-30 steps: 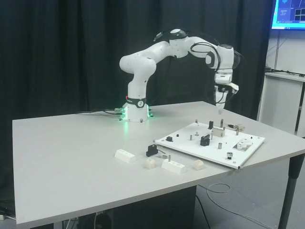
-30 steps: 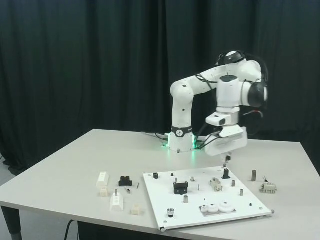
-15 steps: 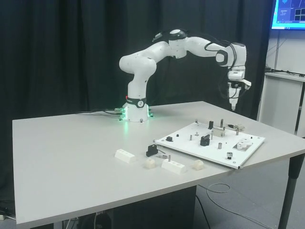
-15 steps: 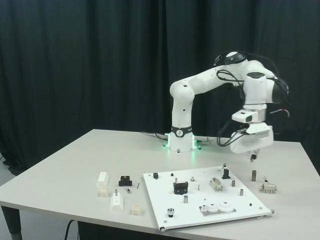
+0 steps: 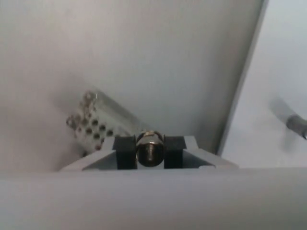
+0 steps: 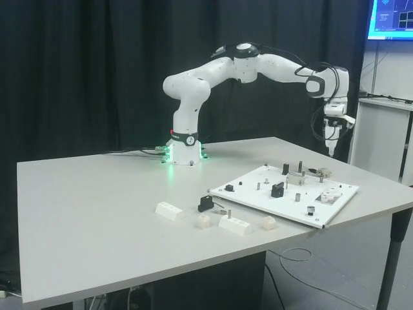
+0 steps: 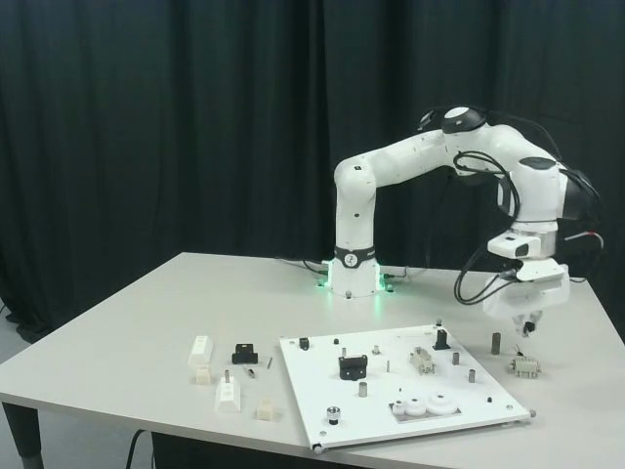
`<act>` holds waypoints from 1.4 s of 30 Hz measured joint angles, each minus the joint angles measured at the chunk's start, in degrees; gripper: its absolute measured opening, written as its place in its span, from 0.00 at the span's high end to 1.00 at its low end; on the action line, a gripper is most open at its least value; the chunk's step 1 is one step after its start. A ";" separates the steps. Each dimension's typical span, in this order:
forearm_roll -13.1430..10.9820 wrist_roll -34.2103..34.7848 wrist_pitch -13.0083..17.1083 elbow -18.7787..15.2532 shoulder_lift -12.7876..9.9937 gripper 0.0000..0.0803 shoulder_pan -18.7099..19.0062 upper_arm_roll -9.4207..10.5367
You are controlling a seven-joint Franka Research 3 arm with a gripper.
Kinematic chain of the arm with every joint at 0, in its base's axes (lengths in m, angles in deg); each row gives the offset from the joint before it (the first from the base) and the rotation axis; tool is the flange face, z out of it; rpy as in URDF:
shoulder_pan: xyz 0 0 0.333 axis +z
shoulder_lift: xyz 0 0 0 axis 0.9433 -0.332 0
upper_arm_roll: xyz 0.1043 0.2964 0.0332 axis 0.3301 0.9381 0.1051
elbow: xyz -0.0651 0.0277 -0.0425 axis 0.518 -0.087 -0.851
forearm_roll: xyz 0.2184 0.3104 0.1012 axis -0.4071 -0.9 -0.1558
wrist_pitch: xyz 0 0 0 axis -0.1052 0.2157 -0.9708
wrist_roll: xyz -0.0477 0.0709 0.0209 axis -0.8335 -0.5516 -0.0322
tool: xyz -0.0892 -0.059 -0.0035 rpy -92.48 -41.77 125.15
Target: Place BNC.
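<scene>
- The claw point(image 7: 528, 326) is pinching the plug point(image 5: 149, 148), its metal barrel held between the two black pads point(image 5: 123, 152), as the wrist view shows.
- Over the last second the arm point(image 7: 430, 156) has swung the claw away from above the white board point(image 7: 322, 410), out to the right side of the table point(image 7: 127, 322) in the second room view.
- It now hangs above bare table, just beyond the board's right edge.
- Right under it on the table lies a small grey block with rows of holes point(image 5: 90, 125), near an upright peg point(image 7: 496, 343).
- Judgement: the plug is being carried to a set-down spot off the board, so the transfer looks nearly over, with lowering and release not yet done.
- Further left, well apart, white blocks point(image 7: 200, 349) and a black clip point(image 7: 244, 354) lie on the table.
</scene>
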 joint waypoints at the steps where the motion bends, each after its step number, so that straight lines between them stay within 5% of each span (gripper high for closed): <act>1: 0.00 0.50 0.00 0.73 -0.17 0.85 -0.55 0.38; 18: 0.11 7.38 1.12 11.09 -1.42 0.85 -9.41 8.53; 25: 2.22 10.10 2.09 14.52 -1.81 0.85 -11.60 11.53; 42: 5.72 15.38 4.42 18.09 -1.90 0.85 -13.37 15.68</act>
